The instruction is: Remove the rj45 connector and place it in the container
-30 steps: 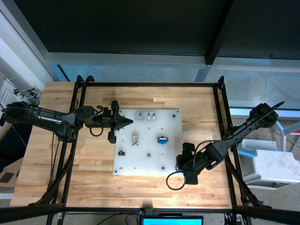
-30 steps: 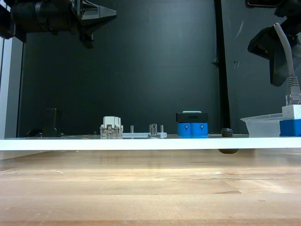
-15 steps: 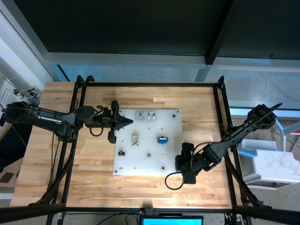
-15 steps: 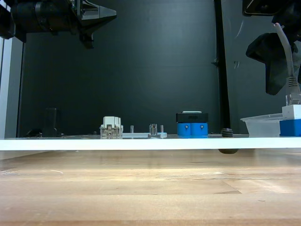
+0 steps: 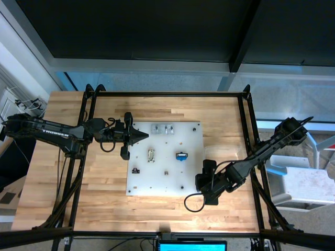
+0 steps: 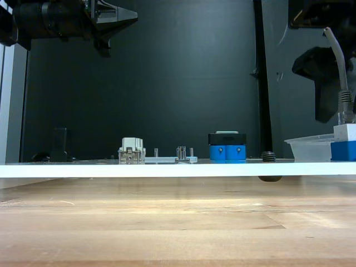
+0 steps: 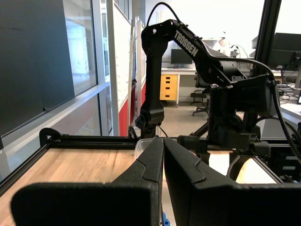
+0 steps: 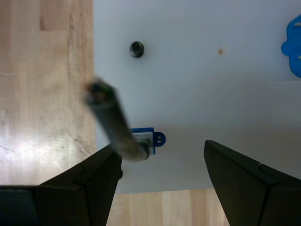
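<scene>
**One RJ45 plug upright in its socket, right claw released**

There are two grippers, one rj45 connector, one container and one white board [image 5: 165, 175]. The rj45 connector [image 8: 123, 136] sits in the small blue socket block [image 6: 345, 150] at the board's near-right corner. Its long axis is upright, plug down, and the cable rises leaning leftward in the low view. The right gripper [image 8: 160, 155] hangs above it, fingers spread either side of the cable and grasping nothing. The container [image 6: 307, 148] lies by the board's right edge. The left gripper [image 5: 144, 136] is clenched and empty, high over the board's left edge.
</scene>
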